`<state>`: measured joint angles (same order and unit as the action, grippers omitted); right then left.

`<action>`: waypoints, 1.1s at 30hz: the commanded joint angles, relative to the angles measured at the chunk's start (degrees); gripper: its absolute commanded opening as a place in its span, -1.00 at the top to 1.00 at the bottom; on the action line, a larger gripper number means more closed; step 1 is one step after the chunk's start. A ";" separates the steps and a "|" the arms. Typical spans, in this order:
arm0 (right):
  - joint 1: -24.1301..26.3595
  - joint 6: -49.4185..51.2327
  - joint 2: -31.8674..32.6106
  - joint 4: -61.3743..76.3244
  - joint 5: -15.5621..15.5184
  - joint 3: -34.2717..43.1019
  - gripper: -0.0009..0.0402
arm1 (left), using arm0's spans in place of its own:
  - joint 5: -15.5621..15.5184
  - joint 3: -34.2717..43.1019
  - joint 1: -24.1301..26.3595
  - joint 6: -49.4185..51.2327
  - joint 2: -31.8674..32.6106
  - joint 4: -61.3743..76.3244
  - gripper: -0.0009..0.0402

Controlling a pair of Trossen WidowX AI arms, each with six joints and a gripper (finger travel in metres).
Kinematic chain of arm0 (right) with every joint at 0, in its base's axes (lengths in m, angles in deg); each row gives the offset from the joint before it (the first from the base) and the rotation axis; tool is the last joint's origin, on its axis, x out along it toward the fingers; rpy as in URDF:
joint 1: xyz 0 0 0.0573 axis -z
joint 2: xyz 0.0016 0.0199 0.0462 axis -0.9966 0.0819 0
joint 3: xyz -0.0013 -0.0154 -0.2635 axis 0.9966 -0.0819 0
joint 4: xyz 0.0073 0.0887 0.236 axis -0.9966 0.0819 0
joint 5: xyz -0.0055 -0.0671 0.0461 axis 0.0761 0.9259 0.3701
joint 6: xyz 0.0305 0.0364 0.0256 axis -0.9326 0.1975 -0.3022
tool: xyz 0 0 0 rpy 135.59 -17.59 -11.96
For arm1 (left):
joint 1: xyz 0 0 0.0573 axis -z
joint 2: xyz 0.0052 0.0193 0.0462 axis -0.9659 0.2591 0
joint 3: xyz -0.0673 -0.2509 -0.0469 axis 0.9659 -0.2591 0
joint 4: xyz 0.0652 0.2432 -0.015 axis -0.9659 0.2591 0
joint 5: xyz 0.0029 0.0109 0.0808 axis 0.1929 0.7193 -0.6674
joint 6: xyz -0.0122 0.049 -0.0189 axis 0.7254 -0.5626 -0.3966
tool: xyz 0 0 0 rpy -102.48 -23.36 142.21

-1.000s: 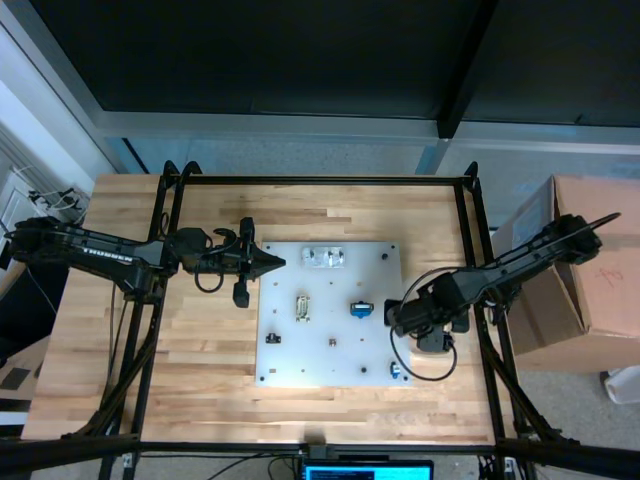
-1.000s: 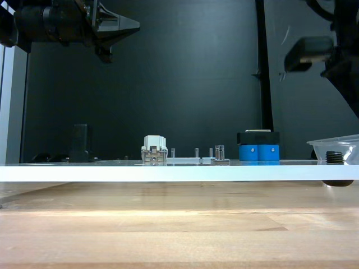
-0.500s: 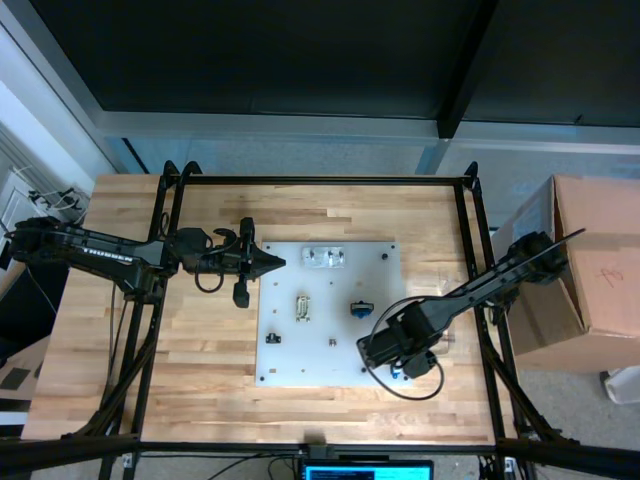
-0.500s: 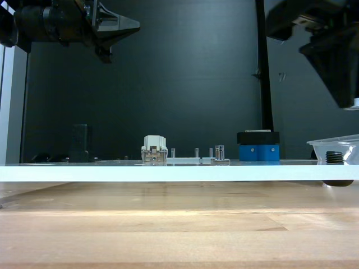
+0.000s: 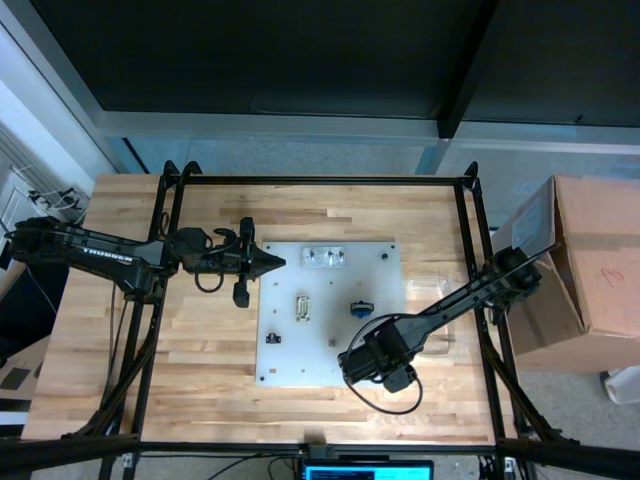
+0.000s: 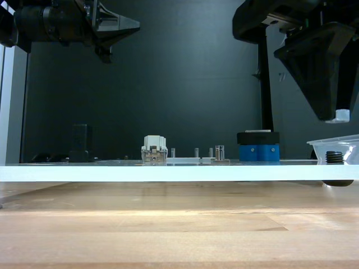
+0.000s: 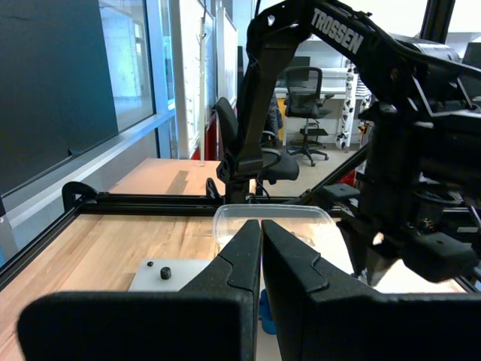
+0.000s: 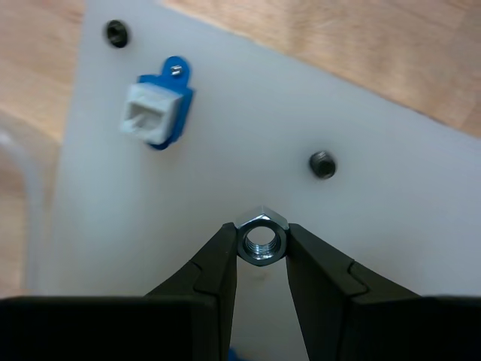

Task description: Pick the M12 nut and place it on its threads and fasten

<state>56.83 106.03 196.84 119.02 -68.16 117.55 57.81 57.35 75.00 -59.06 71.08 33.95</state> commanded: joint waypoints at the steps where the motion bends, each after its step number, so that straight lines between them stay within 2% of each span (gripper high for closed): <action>1: -0.44 -0.35 1.27 -1.51 0.15 0.68 0.96 | 0.00 0.00 0.00 -0.02 0.00 -0.04 0.96; 15: -1.11 -0.33 6.62 -2.58 -0.04 4.96 0.96 | 0.00 0.00 0.00 -0.02 0.00 -0.02 0.96; 33: -1.44 -0.50 6.62 -2.86 -0.04 4.48 0.96 | 0.00 0.00 0.00 -0.02 0.00 -0.02 0.96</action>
<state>55.43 105.60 203.51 116.29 -68.21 122.21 57.81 57.35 75.00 -59.08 71.08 33.93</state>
